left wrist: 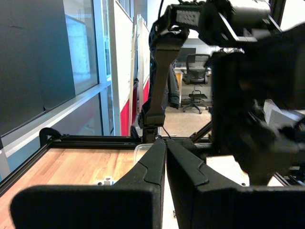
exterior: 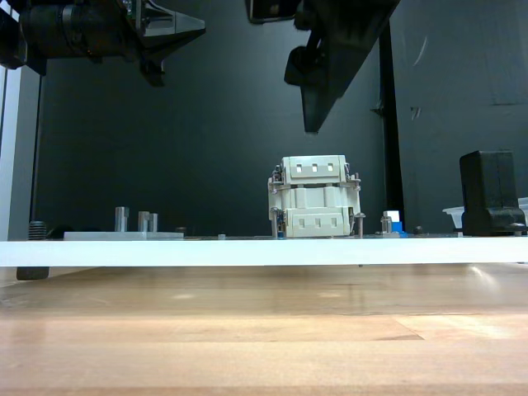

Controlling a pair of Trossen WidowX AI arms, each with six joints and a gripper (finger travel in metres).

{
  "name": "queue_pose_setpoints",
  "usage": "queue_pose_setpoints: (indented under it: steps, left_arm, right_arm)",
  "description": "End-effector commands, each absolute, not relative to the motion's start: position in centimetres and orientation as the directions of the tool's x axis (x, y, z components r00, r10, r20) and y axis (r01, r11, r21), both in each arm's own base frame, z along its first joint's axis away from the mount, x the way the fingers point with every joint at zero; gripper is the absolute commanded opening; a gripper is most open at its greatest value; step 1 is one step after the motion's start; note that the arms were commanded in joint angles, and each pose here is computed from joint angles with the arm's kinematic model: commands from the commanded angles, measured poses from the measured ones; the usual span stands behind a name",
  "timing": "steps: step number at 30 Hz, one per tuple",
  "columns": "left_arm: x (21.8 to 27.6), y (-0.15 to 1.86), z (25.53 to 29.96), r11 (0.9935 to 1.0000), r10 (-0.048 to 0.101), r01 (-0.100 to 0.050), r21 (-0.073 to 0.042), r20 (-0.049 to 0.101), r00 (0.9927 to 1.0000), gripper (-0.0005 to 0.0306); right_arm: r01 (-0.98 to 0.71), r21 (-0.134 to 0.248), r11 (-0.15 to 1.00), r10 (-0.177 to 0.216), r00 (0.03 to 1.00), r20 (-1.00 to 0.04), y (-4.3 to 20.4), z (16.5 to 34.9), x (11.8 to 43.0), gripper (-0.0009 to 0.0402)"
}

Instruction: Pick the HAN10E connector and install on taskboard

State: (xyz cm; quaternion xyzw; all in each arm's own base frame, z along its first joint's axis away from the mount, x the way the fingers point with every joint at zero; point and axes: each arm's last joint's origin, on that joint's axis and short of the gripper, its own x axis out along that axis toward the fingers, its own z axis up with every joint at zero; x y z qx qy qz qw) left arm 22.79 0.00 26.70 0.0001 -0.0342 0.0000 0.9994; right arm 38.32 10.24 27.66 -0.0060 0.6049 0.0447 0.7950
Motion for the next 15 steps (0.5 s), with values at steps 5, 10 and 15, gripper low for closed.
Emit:
queue_pose_setpoints:
  steps: [5, 10, 15]
  left_arm:
    - [22.79, 0.0, 26.71, 1.0, 0.0, 0.0, 0.0, 0.069, 0.99763, 0.0001]
    - [22.79, 0.0, 26.71, 1.0, 0.0, 0.0, 0.0, 0.069, 0.9976, 0.0001]
    - [22.79, 0.0, 26.71, 1.0, 0.0, 0.0, 0.0, 0.069, 0.9976, 0.0001]
  right_arm:
    - [-0.081, 0.027, 0.996, 0.053, 0.339, -0.939, 6.4, 30.8, 36.2, 0.0303]
    - [-0.063, 0.007, 0.998, 0.032, 0.402, -0.915, 3.5, 32.4, 34.8, 0.0282]
    - [-0.038, -0.004, 0.999, 0.016, 0.526, -0.85, 1.5, 33.9, 33.5, 0.0248]
